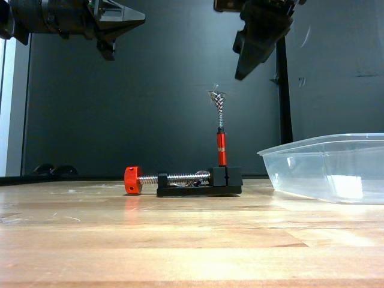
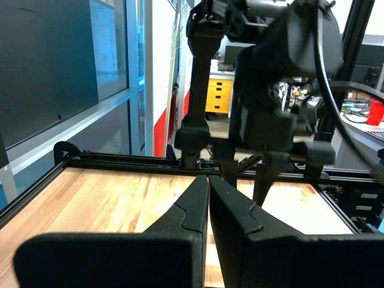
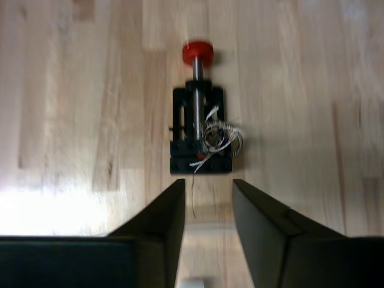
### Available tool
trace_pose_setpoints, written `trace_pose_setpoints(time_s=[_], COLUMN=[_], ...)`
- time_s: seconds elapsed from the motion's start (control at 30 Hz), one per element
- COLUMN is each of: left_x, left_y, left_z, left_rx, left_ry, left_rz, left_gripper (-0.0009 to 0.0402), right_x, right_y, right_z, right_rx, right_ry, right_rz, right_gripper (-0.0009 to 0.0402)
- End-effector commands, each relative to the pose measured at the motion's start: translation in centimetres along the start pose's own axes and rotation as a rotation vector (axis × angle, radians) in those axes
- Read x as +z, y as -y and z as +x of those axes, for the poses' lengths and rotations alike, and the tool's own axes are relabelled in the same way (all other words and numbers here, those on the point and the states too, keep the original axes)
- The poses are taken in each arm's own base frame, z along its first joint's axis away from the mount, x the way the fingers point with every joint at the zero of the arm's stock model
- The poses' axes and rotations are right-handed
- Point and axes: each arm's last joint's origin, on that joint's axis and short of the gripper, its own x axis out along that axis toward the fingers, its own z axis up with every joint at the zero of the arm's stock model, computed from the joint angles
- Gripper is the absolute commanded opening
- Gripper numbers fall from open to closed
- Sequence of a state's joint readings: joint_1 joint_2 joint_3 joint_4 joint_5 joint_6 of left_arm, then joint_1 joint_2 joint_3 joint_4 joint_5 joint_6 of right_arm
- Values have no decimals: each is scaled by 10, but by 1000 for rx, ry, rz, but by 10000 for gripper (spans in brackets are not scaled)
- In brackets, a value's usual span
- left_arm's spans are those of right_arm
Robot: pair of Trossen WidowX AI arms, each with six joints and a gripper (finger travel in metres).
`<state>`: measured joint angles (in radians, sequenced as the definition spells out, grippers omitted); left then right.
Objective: Pick the rca connector and install on the hub
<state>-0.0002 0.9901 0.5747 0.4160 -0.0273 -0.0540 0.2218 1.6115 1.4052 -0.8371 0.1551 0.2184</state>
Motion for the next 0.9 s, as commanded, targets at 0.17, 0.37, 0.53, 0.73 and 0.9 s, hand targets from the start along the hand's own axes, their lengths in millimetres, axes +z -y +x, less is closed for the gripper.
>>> trace_pose_setpoints(time_s=[0.17, 0.37, 0.53, 0.73, 0.9], left_x=[0, 0, 0, 0, 0], left_y=[0, 0, 0, 0, 0], left_z=[0, 0, 0, 0, 0], left_rx=[0, 0, 0, 0, 0], left_ry=[0, 0, 0, 0, 0], left_rz=[0, 0, 0, 0, 0], left_gripper=[0, 0, 0, 0, 0], right_x=[-20, -34, -42, -56, -71], right_y=[22, 36, 46, 59, 66], right_z=[-27, -43, -60, -74, -75], right_rx=[77, 91, 123, 132, 138], right_ry=[237, 426, 578, 706, 790], right_rz=[26, 13, 12, 35, 45], right_gripper=[-2, -1, -1, 0, 0])
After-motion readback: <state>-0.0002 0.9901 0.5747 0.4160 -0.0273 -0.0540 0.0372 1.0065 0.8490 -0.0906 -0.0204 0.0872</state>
